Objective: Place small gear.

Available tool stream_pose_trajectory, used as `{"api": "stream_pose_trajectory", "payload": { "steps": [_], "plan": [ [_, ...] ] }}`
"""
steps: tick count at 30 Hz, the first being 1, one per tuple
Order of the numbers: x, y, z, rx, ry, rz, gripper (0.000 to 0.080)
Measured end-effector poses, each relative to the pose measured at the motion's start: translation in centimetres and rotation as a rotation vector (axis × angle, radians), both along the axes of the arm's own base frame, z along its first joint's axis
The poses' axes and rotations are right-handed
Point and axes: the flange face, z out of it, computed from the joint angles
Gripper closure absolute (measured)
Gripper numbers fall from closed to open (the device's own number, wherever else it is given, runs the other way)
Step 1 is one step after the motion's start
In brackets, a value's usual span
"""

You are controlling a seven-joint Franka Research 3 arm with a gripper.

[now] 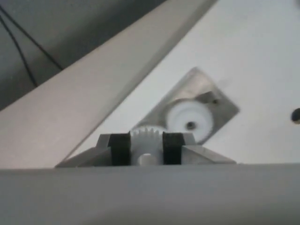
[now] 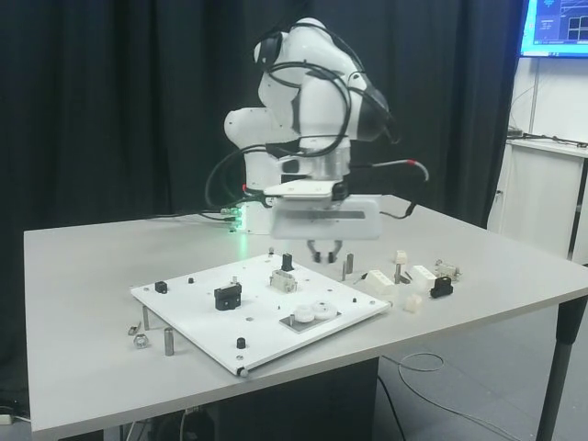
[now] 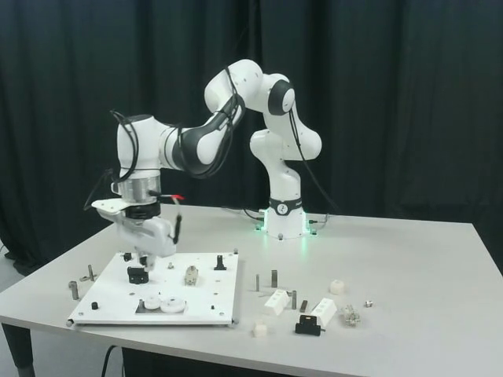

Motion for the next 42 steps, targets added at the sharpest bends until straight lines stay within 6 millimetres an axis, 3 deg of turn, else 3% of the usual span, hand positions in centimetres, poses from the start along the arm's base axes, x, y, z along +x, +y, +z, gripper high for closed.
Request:
{"api": "stream_pose_trajectory", "payload": {
  "steps": [13, 25, 42],
  "plan": [
    [1.8, 5.3, 1.5, 0.016, -0.026, 0.095, 0.0665],
    [2.7, 10.2, 1.3, -0.007, -0.021, 0.292, 0.0665],
    [3.8, 23.4, -0.9, 0.001, -0.012, 0.476, 0.0665]
  ]
}}
